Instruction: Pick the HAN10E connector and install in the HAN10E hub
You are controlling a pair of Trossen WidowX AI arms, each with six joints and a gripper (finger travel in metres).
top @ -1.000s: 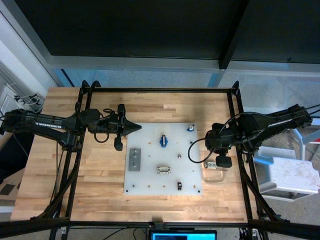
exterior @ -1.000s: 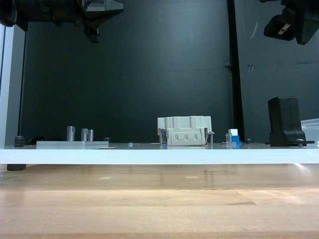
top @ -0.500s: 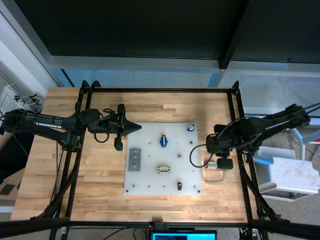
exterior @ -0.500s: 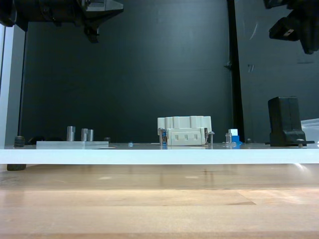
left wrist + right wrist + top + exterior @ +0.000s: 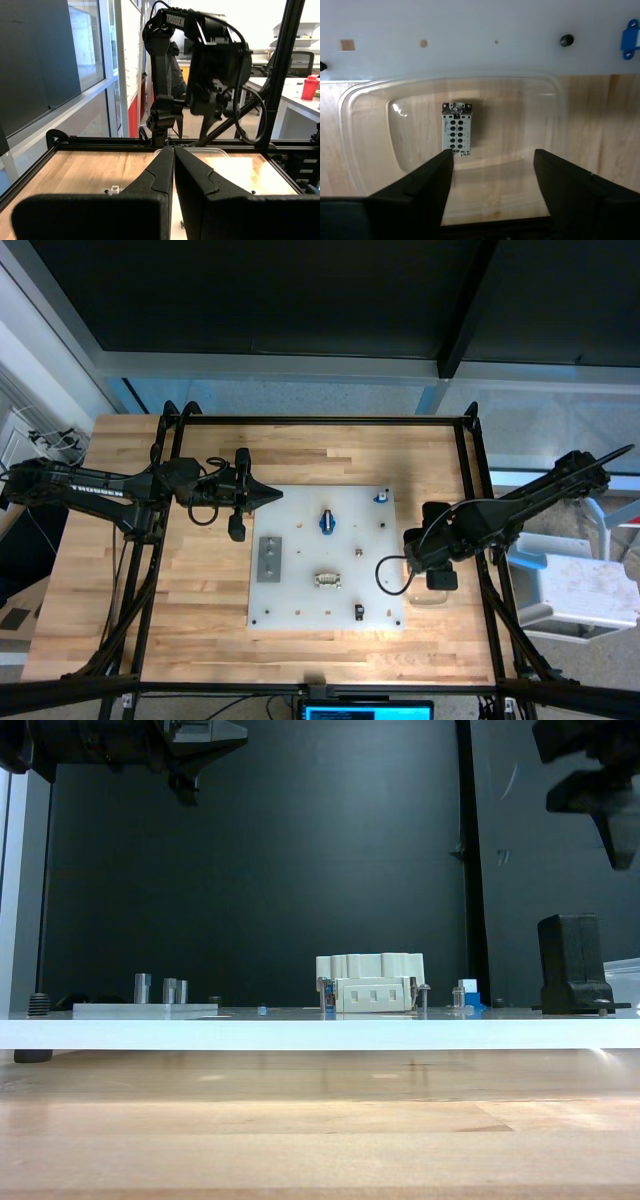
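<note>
right gripper (image 5: 493,154) hangs open over the han10e connector (image 5: 456,135) lying in a clear tray (image 5: 350,115); left gripper (image 5: 174,151) hangs closed at the white plate's (image 5: 300,570) far left corner.

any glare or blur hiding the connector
Right wrist view: HAN10E connector sharp, glare spot on the clear tray beside it, open right tool above it dark, soft. Left wrist view: shut left tool, by the far left corner of the plate, black against a bright room.

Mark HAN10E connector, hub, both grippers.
HAN10E connector (image 5: 456,129): right wrist view, pin face.
HAN10E hub (image 5: 327,581): high view, top face.
right gripper (image 5: 493,156): right wrist view, between fingertips, near connector.
left gripper (image 5: 274,495): high view, fingertips, beside plate (image 5: 300,602).
</note>
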